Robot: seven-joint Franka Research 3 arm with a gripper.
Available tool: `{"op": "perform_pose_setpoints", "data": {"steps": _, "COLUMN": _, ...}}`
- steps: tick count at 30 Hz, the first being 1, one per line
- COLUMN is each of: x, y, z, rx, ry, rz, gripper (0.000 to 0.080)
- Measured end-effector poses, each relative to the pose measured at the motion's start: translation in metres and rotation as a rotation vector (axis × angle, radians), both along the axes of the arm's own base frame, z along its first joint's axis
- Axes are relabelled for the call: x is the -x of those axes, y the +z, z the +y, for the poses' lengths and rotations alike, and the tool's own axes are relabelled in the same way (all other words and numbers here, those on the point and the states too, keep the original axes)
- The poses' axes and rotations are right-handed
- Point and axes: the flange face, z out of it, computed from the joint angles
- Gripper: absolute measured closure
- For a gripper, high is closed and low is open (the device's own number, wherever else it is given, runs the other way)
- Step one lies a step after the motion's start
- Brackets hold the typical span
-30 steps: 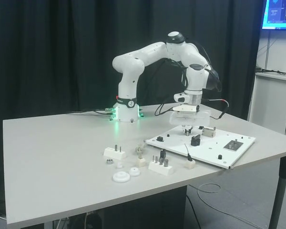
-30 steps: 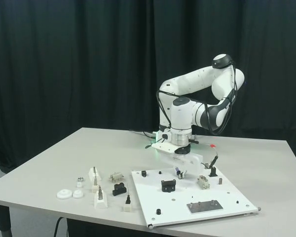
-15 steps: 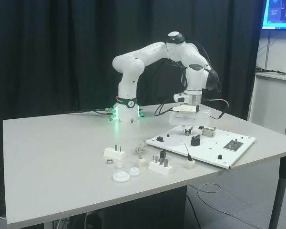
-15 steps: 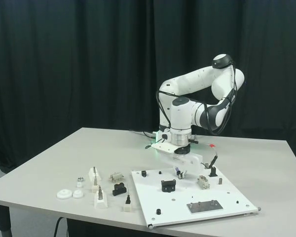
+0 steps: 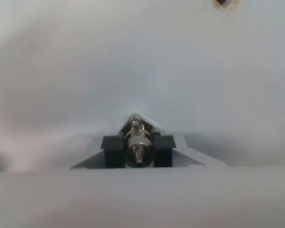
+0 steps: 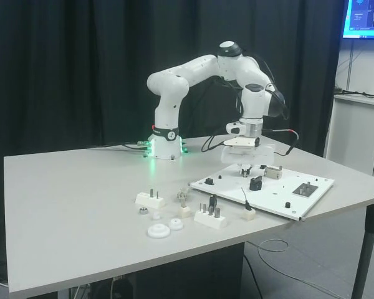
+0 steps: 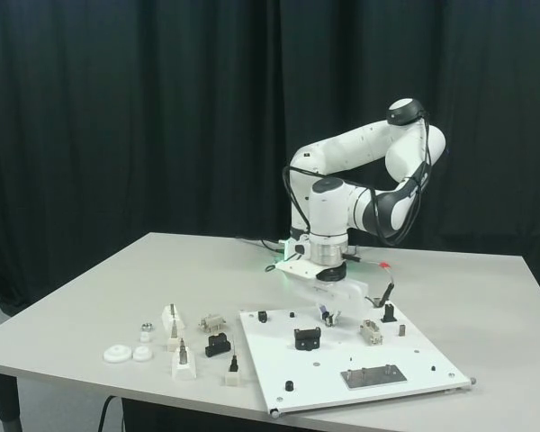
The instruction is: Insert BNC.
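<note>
My gripper [image 6: 243, 167] hangs just above the white board [image 6: 311, 198], over its far part. In the wrist view it [image 5: 137, 153] is shut on the metal BNC connector [image 5: 137, 141]. The connector stands between the two black fingertips [image 5: 113, 152] and points down at the bare white board surface [image 5: 142, 61]. In the second room view the gripper [image 7: 328, 315] sits over the board [image 7: 274, 364], between a small black post [image 7: 263, 316] and a grey block [image 7: 371, 332]. No socket shows under the connector.
On the board stand a black clamp [image 6: 256, 183], a grey metal plate [image 6: 304, 189] and several small black studs. On the table beside the board are white holders with parts [image 6: 149, 199], two white gears [image 6: 157, 232] and a cable plug [image 7: 232, 367].
The wrist and gripper have drifted slightly to the left in both room views, still holding the connector low over the board.
</note>
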Motion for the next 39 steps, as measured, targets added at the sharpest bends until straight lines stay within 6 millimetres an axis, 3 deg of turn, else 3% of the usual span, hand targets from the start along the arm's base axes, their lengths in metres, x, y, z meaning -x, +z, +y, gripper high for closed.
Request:
{"op": "perform_pose_setpoints", "data": {"steps": 20, "x": 0.001, "y": 0.0007, "z": 0.001, "rx": 0.015, "ry": -0.184, "rz": -0.006, "gripper": 0.0678}}
{"op": "perform_pose_setpoints", "data": {"steps": 39, "x": 0.0038, "y": 0.0004, "z": 0.0044, "rx": 0.046, "ry": -0.544, "rz": -0.023, "gripper": 0.0678}}
